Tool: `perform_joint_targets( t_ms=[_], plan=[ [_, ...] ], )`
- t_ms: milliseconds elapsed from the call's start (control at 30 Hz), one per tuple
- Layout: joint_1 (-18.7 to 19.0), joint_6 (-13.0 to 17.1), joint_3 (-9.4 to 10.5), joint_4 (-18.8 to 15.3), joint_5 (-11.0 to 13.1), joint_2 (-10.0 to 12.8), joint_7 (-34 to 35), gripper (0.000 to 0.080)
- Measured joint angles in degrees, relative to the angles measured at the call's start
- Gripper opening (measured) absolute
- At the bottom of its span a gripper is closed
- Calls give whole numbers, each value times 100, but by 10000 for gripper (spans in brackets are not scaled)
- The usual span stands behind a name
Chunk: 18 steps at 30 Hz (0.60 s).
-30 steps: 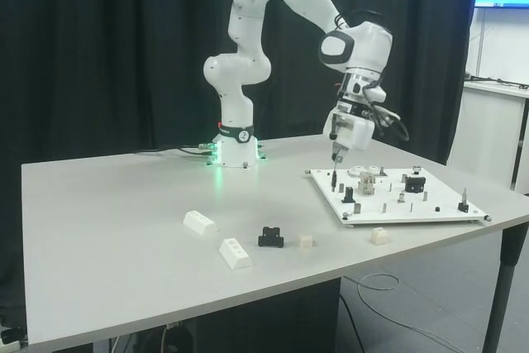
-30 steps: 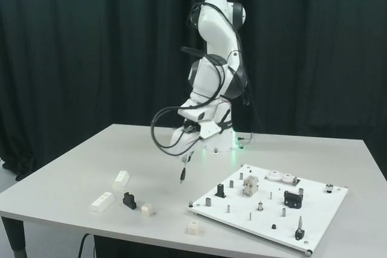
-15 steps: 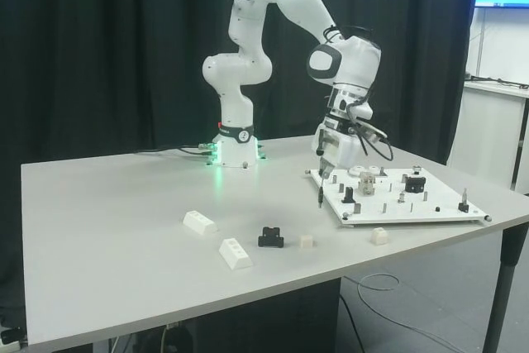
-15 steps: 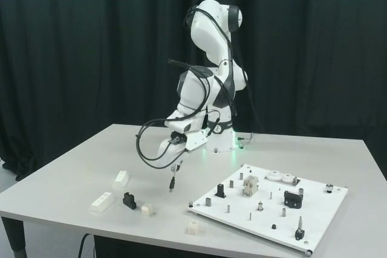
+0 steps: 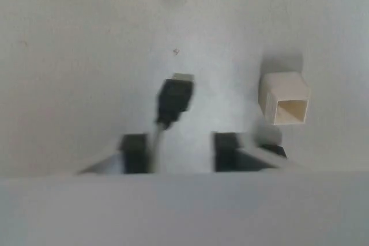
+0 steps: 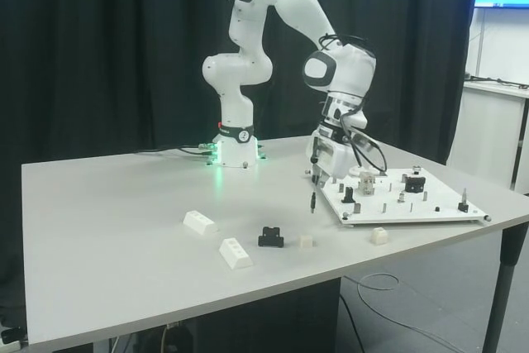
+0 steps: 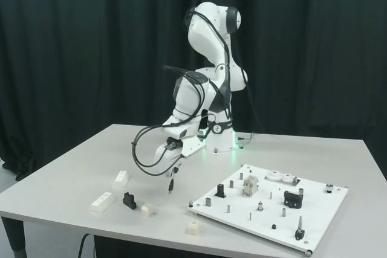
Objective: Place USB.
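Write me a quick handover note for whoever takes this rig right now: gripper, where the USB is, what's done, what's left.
Gripper: fingers apart, with the USB plug and its cable hanging down between them; whether the cable is pinched is not visible.
Position: the plug hangs above the grey table, off the white board and near a small open-faced cube.
Done: the USB is lifted and in the air.
Left: setting it down. It has not touched anything yet.
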Motion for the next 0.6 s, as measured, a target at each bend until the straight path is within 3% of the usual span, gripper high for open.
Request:
perform_joint_targets(
  t_ms=[33, 200, 233, 400, 433, 600],
  plan=[
    [-5, 0, 0, 0, -7, 4, -12, 305],
    [-33, 4, 0, 0, -66, 15, -36, 305],
    [-38, 5, 0, 0, -83, 16, -38, 655],
    [-59, 19, 0, 0, -126, 21, -41, 655],
    [-63, 24, 0, 0, -130, 22, -41, 768],
    [-81, 52, 0, 1, -157, 28, -42, 768]
  ],
)
